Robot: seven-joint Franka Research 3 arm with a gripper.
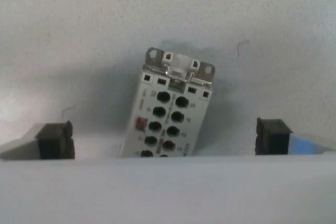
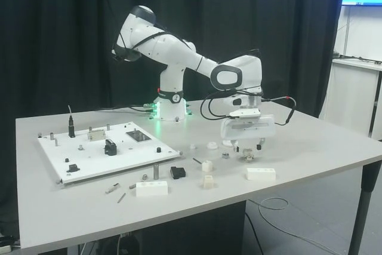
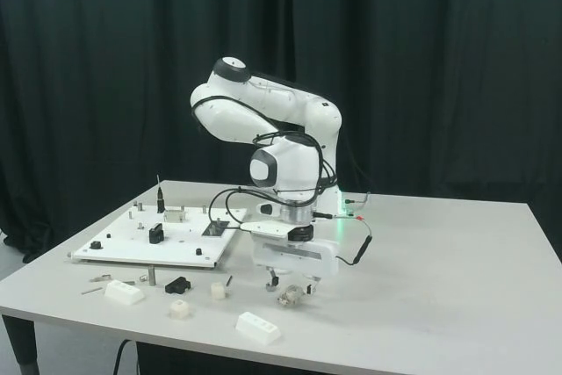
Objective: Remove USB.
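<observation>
USB cannot be made out for sure; directly under the gripper [image 1: 164, 139] lies a small white connector block [image 1: 167, 113] with black sockets and a metal bracket. Fingers [image 1: 55, 140] stand spread apart, empty. Block looks light, rigid; grip its long sides.

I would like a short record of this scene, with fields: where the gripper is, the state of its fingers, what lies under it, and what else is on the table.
gripper position: gripper low over the grey table, away from the white board
fingers: open, holding nothing
under gripper: white connector block with two rows of black holes and a metal bracket at one end, lying on the table between the fingertips
other items: small white blocks and a black part near the table's front edge
</observation>
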